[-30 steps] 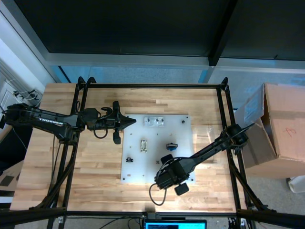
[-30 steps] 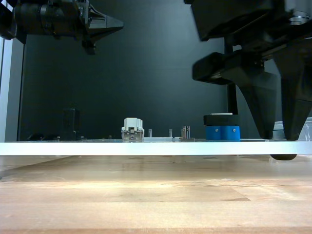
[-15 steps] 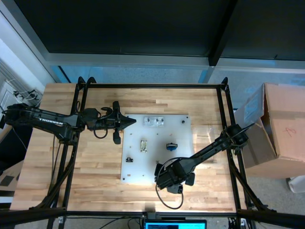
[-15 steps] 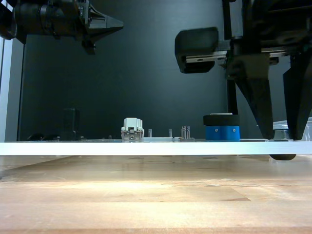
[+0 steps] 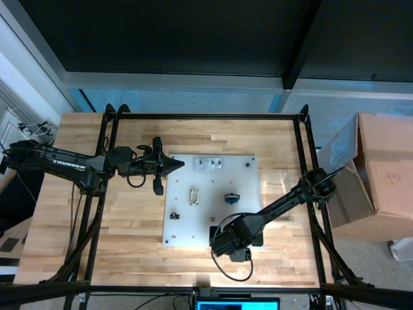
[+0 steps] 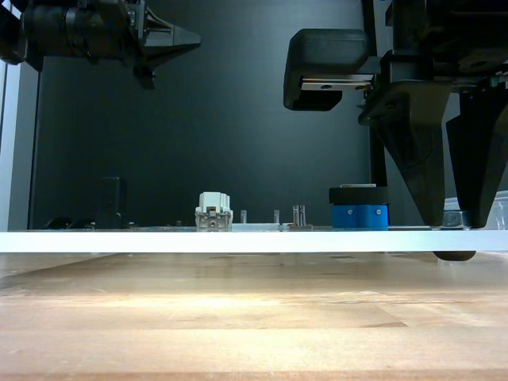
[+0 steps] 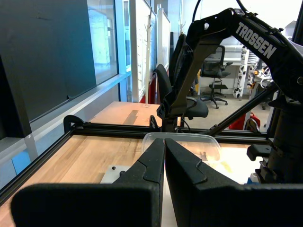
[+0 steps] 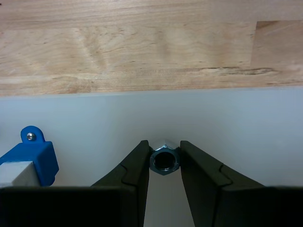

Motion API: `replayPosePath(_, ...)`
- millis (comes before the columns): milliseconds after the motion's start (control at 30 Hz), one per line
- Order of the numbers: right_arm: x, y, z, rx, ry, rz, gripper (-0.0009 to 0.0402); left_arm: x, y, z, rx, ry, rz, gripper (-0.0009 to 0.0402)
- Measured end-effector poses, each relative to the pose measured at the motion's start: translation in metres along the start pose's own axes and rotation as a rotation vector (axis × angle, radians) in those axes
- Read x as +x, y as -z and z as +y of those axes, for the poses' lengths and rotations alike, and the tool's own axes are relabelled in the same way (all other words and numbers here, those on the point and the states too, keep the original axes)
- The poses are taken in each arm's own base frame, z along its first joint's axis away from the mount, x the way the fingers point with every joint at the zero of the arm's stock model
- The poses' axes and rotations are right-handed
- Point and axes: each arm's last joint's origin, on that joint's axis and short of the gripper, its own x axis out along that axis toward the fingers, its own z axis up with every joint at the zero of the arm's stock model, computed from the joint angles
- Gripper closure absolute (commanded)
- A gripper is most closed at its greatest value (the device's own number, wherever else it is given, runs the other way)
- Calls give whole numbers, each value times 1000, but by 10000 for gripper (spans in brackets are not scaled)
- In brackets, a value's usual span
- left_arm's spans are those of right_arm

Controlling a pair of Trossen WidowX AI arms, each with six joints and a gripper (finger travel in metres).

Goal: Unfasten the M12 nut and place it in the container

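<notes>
– Two claws to enter. Where does each stand, and what does it hold?

– Item one, right claw [image 8: 164,147]. Your fingers are closed to the width of the small silver hexagonal nut [image 8: 164,161] and press on its opposite flats. They point straight down at the flat white board [image 8: 246,123], near its near right edge. Item two, left claw [image 5: 173,165]. Its fingers are pressed together on nothing, high above the board's far left corner and well apart from the work. The board lies on the pale wooden surface [image 5: 129,213].

– Why that grip?

– I judge you hold the flats so that a wrist turn carries the nut round. Pointing straight down keeps that turn in line with the thread. The nut is between the right fingers, down at board level, not in the clear plastic container [image 7: 182,136]. I cannot tell whether it sits on its stud or is free of it. Its bore looks dark, nothing more.

– Which view tells you what?

– Only the right wrist view shows the nut and the grip on it, with the blue plastic block [image 8: 31,153] nearby on the board. The high view hides the nut under the arm but places the claw over the board's near right part. The low view shows the fingertips down at the board's top face. The left wrist view shows the container beyond the closed left fingers; I cannot make out its contents.
</notes>
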Motion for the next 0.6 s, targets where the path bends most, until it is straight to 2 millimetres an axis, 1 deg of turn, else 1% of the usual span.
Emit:
replayPosePath(100,0,0,0,27,0,0,334,0,0,0,0,0,0,393)
replayPosePath(300,-1,0,0,64,-1,2,250,0,0,0,0,0,0,393)
replayPosePath(400,-4,1,0,69,8,2,219,0,0,0,0,0,0,393)
replayPosePath(500,-9,1,2,67,22,-2,202,0,0,0,0,0,0,393)
replayPosePath(600,-15,1,5,96,17,0,202,0,0,0,0,0,0,393)
